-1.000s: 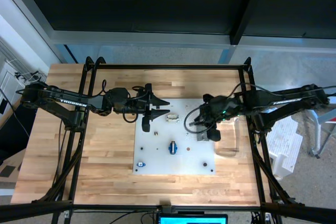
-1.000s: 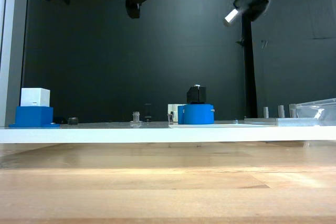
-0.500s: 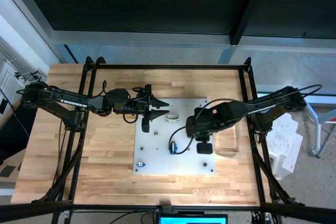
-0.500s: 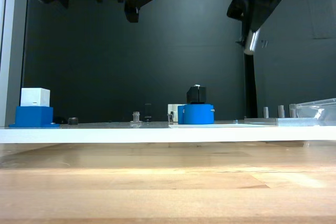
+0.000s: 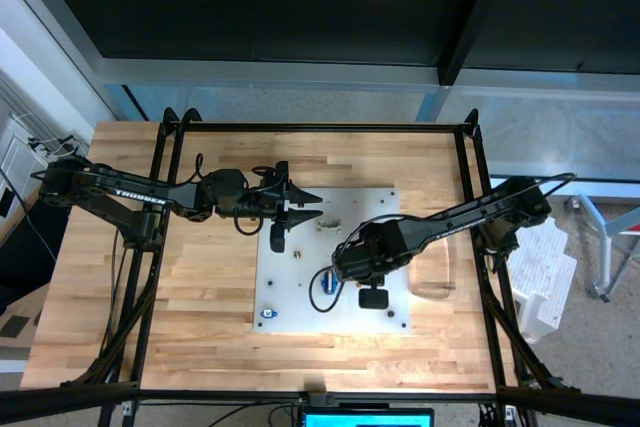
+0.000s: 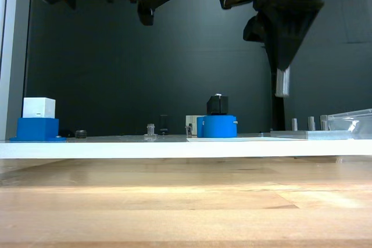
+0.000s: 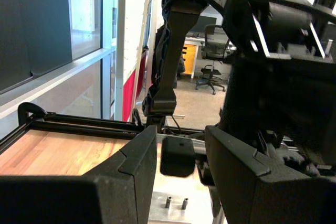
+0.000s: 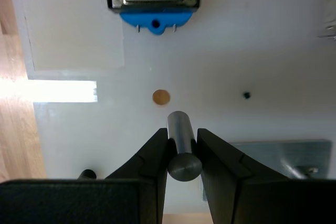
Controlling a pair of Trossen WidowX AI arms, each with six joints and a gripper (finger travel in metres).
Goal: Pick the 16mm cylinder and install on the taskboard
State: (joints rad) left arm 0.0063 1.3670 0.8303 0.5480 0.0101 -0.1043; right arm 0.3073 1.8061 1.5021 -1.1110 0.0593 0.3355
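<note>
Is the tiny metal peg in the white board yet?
Picking looks done: the right gripper is shut on the tiny grey metal peg. It hangs upright above the flat white square board, not touching. Lowering it into the board remains. The left gripper hovers open over the board's far side.

Even overhead light; low view dark-backed; glare band across taskboard (image 8: pixel 68 91).

Counter (image 5: pixel 200 287) carrying taskboard (image 5: pixel 300 297) right of centre, tray (image 5: pixel 440 272) against the board's right edge.
Left pincer (image 5: pixel 315 205) spread, high over the board's far left corner. Right pincer (image 6: pixel 282 76) over the board's middle, 16mm cylinder (image 8: pixel 181 145) upright between its fingers, off the surface. Fitting (image 8: pixel 153 1) to its left, metal block (image 8: pixel 273 156) to its right.
</note>
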